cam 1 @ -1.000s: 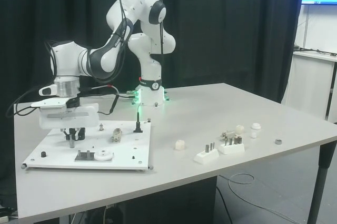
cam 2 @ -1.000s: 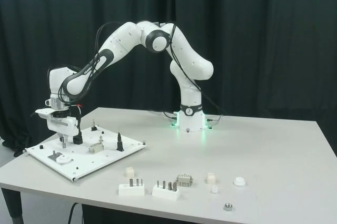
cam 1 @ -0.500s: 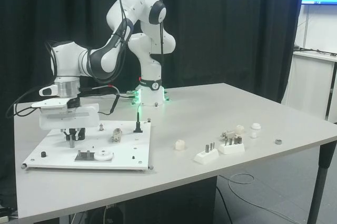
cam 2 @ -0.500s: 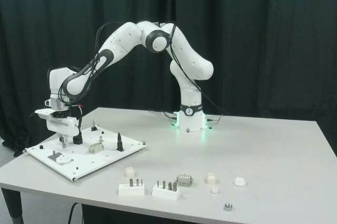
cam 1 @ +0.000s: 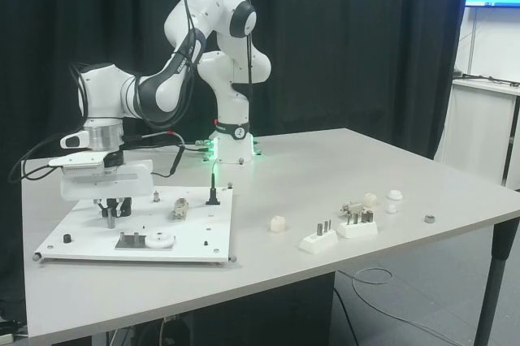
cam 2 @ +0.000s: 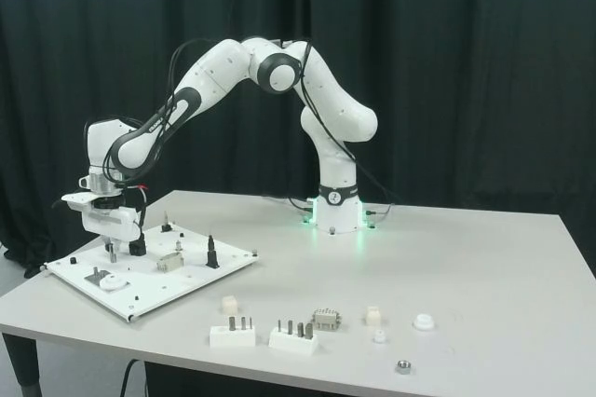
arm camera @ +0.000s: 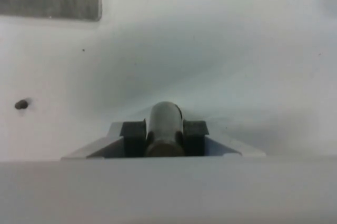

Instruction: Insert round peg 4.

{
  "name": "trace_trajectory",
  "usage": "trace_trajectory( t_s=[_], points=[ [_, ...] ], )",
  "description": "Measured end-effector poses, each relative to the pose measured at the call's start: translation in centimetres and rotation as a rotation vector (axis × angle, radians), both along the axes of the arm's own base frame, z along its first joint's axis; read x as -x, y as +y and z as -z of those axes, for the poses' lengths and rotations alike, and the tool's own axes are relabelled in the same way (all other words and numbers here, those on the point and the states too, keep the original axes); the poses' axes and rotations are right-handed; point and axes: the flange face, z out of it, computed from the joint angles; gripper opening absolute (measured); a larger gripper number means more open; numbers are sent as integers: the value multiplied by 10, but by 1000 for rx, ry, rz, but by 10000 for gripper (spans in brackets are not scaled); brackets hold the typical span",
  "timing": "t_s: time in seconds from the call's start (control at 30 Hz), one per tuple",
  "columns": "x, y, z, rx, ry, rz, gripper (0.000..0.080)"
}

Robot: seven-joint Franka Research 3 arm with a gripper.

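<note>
I see the tool (arm camera: 165, 139) clamped on round peg 4 (arm camera: 164, 127), its 2 black fingers (arm camera: 134, 135) pressing either side. It holds the peg upright over the white board (cam 1: 195, 232), which lies on the grey worktop (cam 1: 325, 175).

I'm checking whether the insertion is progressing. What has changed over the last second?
Nothing visibly changed. The pincer stays shut on the round peg, held upright over the white board at the same spot in both room views. The arm, the board's fittings and the loose parts on the grey table are all where they were.
</note>
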Motion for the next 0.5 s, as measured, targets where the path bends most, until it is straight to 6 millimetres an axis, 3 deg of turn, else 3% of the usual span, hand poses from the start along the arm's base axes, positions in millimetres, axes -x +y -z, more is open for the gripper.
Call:
trace_trajectory(
  t_s=[0.5],
  points=[
    [-1, 0, 2, 2, 3, -24, 144]
  ],
)
